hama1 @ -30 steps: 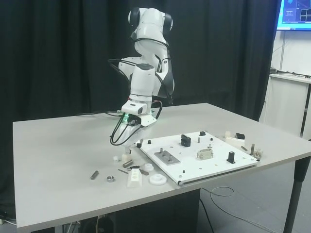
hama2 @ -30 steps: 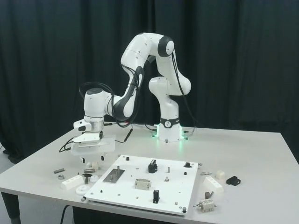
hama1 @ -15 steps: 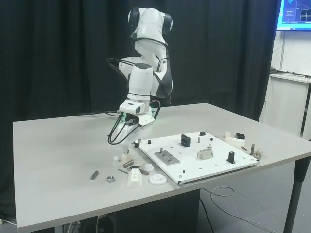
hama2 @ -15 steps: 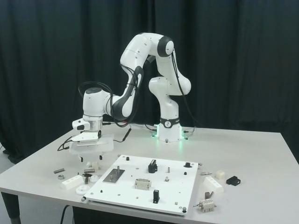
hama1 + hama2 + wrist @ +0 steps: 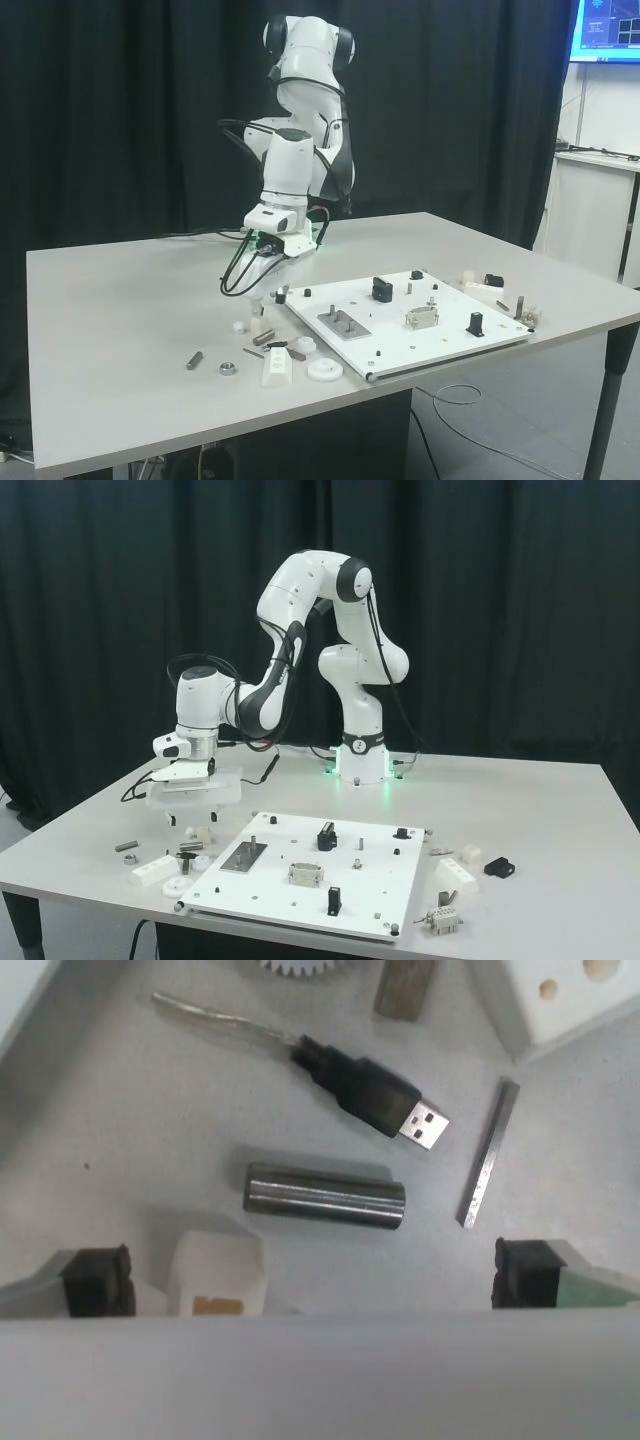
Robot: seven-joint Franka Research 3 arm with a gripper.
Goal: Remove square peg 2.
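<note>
In the wrist view a thin grey square peg (image 5: 488, 1155) lies flat on the table beside a thicker round metal pin (image 5: 325, 1195). My gripper (image 5: 310, 1278) hangs above them, open, with its black fingertips (image 5: 95, 1280) wide apart and nothing held. A small white block (image 5: 215, 1275) sits on the table below, near one fingertip. In the room views the gripper (image 5: 268, 292) hovers over the loose parts just off the white board's (image 5: 400, 335) corner, and from the other side the gripper (image 5: 190, 820) is seen above the table.
A black USB plug (image 5: 370, 1095) on a cable lies close to the pin. A white gear (image 5: 324, 371), a white block with holes (image 5: 276, 368), a nut (image 5: 227, 368) and a short pin (image 5: 194, 359) are scattered near the table's front. The board (image 5: 320, 875) carries several black and metal fittings.
The arm has lifted the gripper a little higher above the loose parts and drawn it slightly back from the board. Nothing on the table has moved.
</note>
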